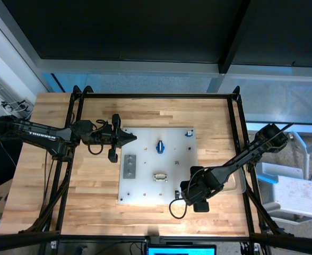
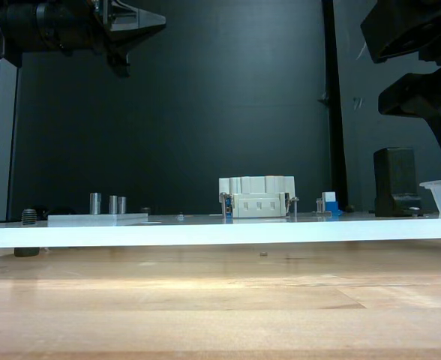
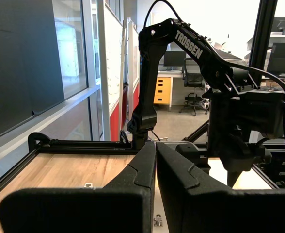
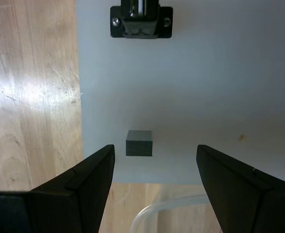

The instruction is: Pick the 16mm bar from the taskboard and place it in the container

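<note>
Nothing of the task is done yet. The small dark grey square-topped bar stands upright and untouched on the flat white square taskboard, near the corner closest to the shallow clear plastic container, which sits on the wooden tabletop beside the board. The right gripper hovers above the bar, fingers spread wide, gripping nothing. Grasping, lifting, carrying and releasing all appear left to do. The left gripper hangs over the board's far left corner, fingers pressed together
</note>
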You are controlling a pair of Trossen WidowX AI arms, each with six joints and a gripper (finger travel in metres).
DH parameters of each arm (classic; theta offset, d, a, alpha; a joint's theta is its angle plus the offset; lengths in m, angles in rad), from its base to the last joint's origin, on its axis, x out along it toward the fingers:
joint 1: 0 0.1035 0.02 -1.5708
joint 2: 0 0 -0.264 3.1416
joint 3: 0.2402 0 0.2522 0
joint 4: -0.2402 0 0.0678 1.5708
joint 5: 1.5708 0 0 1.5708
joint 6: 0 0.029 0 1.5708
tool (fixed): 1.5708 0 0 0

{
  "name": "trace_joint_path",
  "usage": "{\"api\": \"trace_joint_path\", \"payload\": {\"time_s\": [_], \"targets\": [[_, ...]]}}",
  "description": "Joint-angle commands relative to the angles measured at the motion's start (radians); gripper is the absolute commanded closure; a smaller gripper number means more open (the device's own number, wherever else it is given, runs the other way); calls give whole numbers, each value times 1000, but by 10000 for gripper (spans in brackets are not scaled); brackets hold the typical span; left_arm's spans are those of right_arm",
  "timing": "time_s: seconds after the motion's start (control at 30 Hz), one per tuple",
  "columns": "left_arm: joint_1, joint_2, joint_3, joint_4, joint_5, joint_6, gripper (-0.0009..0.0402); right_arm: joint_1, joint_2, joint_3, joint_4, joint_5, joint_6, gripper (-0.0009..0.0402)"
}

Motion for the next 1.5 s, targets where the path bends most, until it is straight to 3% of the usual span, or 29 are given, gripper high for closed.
{"api": "trace_joint_path", "payload": {"time_s": [0.03, 0.93, 1.5], "targets": [[0, 0, 0, 0, 0, 0, 393, 2, 2, -1, 1, 1, 2, 157], [0, 0, 0, 0, 0, 0, 393, 11, 2, -79, 112, 0, 26, 162], [0, 0, 0, 0, 0, 0, 393, 13, 2, -79, 119, 1, 34, 289]]}}
